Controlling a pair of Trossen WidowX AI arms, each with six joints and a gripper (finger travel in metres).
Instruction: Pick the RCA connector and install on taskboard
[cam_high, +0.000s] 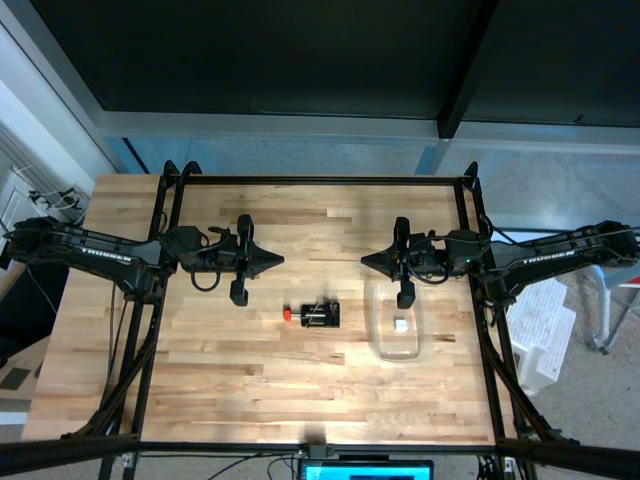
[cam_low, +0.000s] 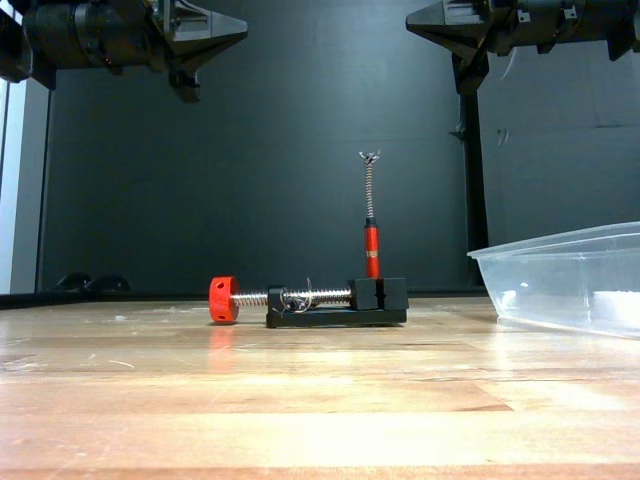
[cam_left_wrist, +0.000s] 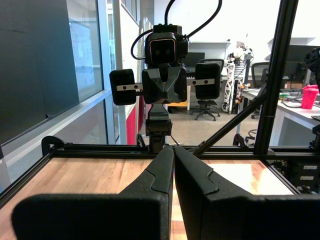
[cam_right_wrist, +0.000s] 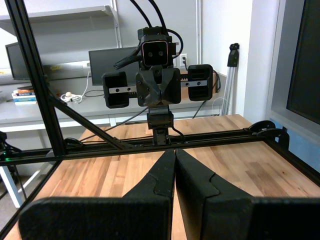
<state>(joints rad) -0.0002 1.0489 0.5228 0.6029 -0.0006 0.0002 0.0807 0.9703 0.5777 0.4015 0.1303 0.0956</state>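
Black taskboard (cam_high: 322, 315), red knob (cam_high: 287, 314), clear tray (cam_high: 397, 356), pale plank-striped table (cam_high: 250, 380) — left tool (cam_high: 278, 261), right tool (cam_high: 366, 262) black.

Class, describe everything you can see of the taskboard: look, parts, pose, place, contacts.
The taskboard is a small black rectangular block lying flat on the wooden table, beside the clear tray but apart from it. A silvery threaded rod runs to a red knob at one end; a red post topped by a thin spring stands upright on it. Only the table touches it: the left gripper and right gripper, both shut, hang above.
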